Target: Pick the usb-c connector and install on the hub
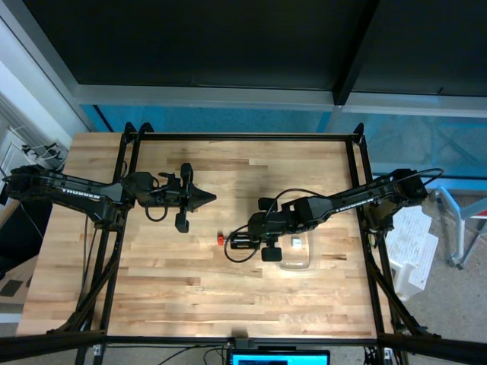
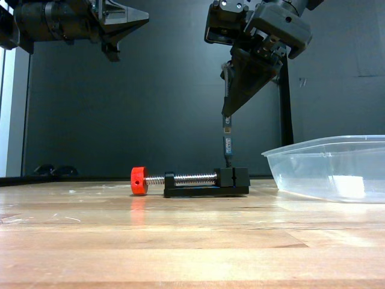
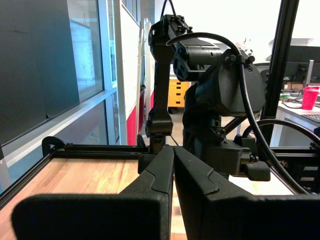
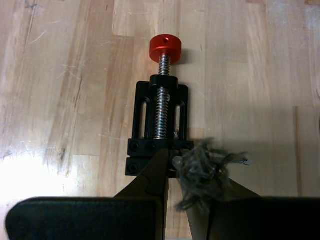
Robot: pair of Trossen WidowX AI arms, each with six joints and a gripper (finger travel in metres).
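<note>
Two grippers: my right gripper point(image 2: 226, 114) pinches the usb-c connector point(image 2: 227, 144) upright, its lower end meeting the black vise point(image 2: 207, 183) directly beneath. My left gripper point(image 2: 143, 23) hovers well apart, fingers pressed together.

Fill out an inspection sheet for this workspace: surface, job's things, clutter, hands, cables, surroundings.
Surface: wooden table top, scuffed boards.
Job's things: usb-c connector held upright in the right hand, its lower end at the black clamp that has a red knob; cannot tell whether it is seated.
Clutter: clear plastic tub right of the clamp; grey frayed fibres at the right hand's tips.
Hands: left hand shut, nothing in it, high over the table's left half; right hand shut on the connector, pointing down over the clamp.
Cables: black cables loop along both arms.
Surroundings: black frame around the table; screen at the near edge.
</note>
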